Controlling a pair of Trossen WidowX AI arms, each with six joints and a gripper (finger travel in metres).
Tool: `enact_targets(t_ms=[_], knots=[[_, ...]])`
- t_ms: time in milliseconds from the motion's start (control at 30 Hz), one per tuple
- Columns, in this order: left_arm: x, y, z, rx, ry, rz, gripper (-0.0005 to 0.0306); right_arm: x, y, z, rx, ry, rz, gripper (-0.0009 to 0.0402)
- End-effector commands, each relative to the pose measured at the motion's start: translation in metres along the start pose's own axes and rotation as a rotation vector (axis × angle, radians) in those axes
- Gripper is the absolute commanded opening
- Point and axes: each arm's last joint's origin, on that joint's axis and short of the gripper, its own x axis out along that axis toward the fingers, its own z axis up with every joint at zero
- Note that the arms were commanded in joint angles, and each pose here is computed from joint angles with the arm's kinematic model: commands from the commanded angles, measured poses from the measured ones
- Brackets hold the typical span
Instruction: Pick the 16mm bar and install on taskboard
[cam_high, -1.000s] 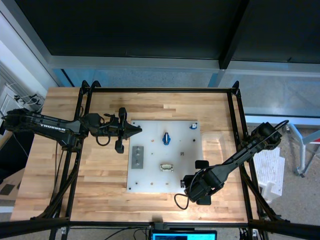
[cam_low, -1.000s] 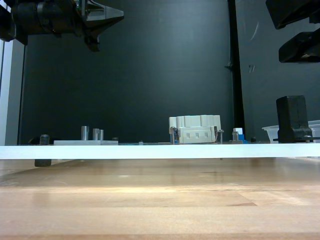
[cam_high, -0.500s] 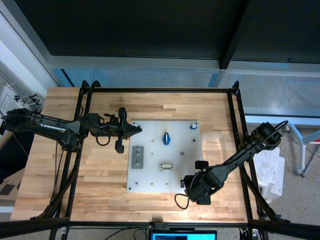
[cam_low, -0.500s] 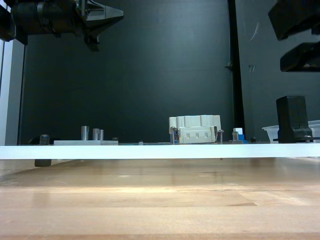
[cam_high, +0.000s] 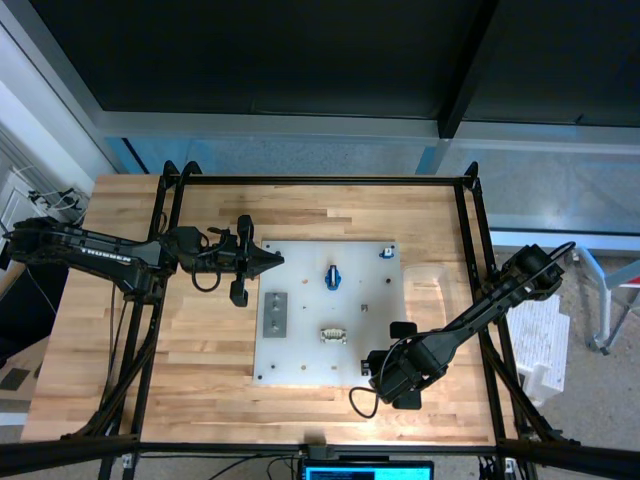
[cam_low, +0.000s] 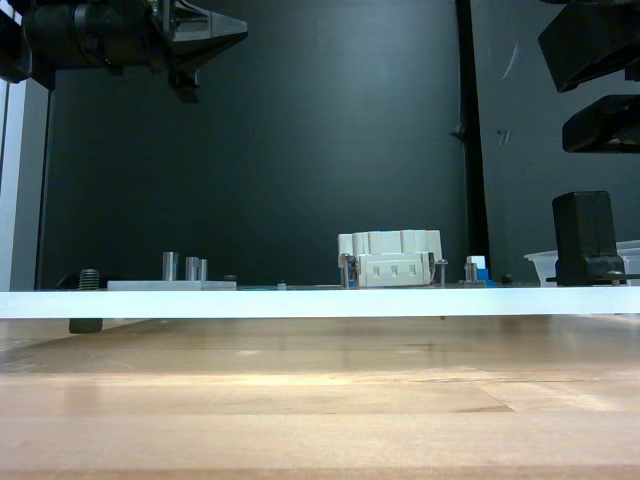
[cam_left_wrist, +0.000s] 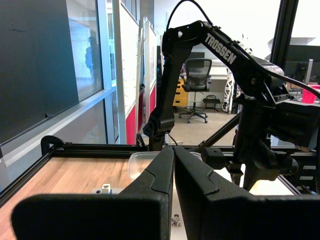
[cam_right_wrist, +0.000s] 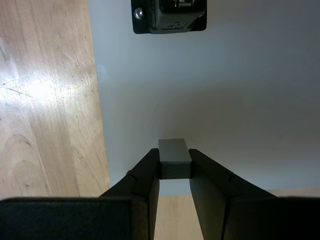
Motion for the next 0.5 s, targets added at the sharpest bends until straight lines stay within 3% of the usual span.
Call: enact_targets(t_ms=[33, 367, 500], knots=[[0.0000, 0.0000, 0.0000, 0.000, 0.000, 0.000, 0.0000, 0.0001, -0.0003, -0.0004, -0.001, 0.005, -0.004, 0.0004], [0.0000, 0.0000, 0.0000, 0.000, 0.000, 0.000, 0.0000, 0.0001, -0.0004, -0.0005, 0.000, 0.005, -0.004, 0.0006], [0.0000, 0.0001, 0.0000, 0.000, 0.000, 0.000, 0.0000, 0.0001, -0.0004, -0.0005, 0.000, 0.006, -0.004, 0.0033]])
